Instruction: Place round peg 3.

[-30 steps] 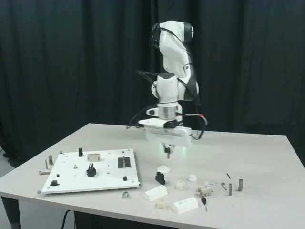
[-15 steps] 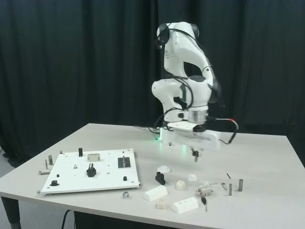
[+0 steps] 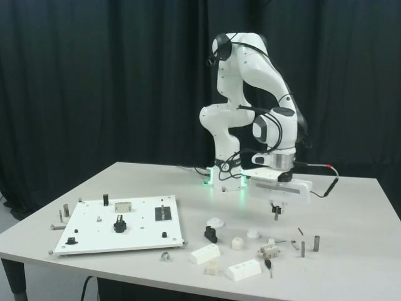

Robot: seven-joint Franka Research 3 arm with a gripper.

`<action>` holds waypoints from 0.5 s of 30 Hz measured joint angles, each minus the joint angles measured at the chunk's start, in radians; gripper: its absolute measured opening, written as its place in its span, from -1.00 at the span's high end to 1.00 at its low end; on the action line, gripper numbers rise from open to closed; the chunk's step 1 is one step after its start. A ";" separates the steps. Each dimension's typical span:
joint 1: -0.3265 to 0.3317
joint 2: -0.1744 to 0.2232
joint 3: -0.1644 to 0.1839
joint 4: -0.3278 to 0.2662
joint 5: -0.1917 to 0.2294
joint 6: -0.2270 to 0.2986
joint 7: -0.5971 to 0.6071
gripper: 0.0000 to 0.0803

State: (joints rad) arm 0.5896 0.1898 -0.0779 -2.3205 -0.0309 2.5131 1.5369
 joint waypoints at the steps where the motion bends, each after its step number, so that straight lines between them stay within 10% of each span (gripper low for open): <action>1: 0.000 0.007 0.004 0.004 0.000 0.000 -0.002 0.72; 15: 0.000 0.074 0.035 0.033 0.005 0.013 -0.009 0.72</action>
